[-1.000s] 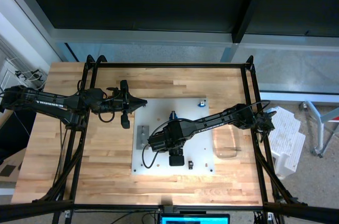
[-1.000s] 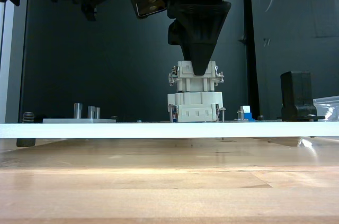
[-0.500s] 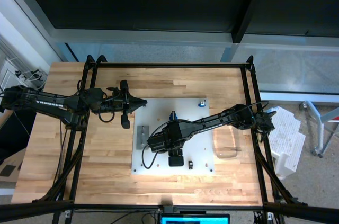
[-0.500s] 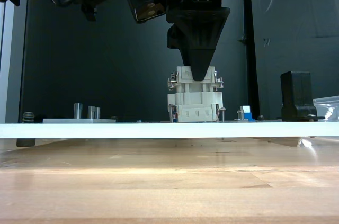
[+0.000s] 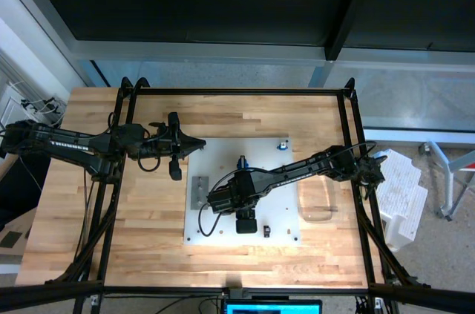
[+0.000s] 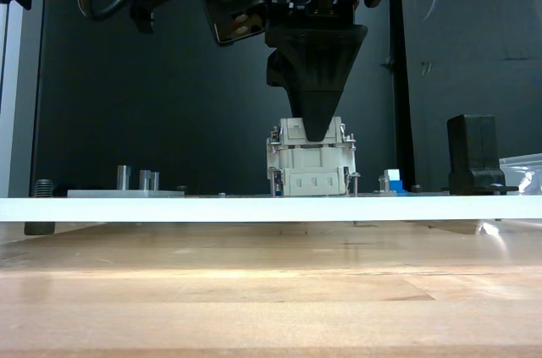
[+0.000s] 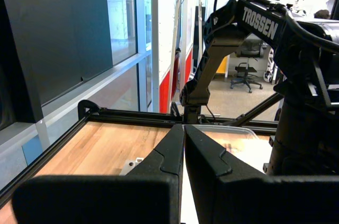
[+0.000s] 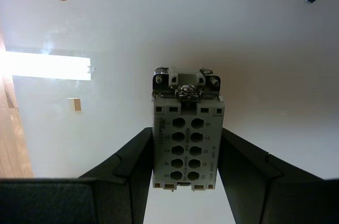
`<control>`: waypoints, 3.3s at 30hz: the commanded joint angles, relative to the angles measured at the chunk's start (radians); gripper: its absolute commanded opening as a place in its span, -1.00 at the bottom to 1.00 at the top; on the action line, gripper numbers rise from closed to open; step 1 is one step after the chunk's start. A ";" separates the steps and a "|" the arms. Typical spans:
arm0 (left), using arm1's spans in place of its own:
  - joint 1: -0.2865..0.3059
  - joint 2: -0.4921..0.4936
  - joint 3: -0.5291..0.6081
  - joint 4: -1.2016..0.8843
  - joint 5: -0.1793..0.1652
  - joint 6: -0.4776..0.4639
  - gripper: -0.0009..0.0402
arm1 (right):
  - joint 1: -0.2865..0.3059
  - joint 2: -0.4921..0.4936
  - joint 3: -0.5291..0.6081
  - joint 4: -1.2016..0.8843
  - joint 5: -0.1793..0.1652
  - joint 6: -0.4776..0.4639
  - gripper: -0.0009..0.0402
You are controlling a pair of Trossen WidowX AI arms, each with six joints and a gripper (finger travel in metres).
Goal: Pick the HAN10E connector and install on the hub
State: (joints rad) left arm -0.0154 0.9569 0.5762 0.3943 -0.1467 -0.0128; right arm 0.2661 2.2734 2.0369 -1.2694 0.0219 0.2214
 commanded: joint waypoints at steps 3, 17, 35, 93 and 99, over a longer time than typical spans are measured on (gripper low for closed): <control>0.000 0.000 0.000 0.000 0.000 0.000 -0.95 | 0.000 0.008 -0.009 0.009 0.003 0.001 -0.71; 0.000 0.000 0.000 0.000 0.000 0.000 -0.95 | 0.001 -0.001 -0.009 0.010 0.003 0.004 -0.67; 0.000 0.000 0.000 -0.001 0.000 0.000 -0.95 | 0.003 -0.046 -0.010 0.018 0.013 0.013 0.41; 0.000 0.000 0.000 0.000 0.000 0.000 -0.95 | -0.279 -1.044 -1.184 1.590 -0.048 -0.221 -0.95; 0.000 0.000 0.000 0.000 0.000 0.000 -0.95 | -0.284 -1.129 -1.278 1.677 -0.041 -0.215 -0.95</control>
State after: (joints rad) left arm -0.0154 0.9569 0.5762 0.3935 -0.1471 -0.0132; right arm -0.0185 1.1599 0.7727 0.3962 -0.0200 0.0021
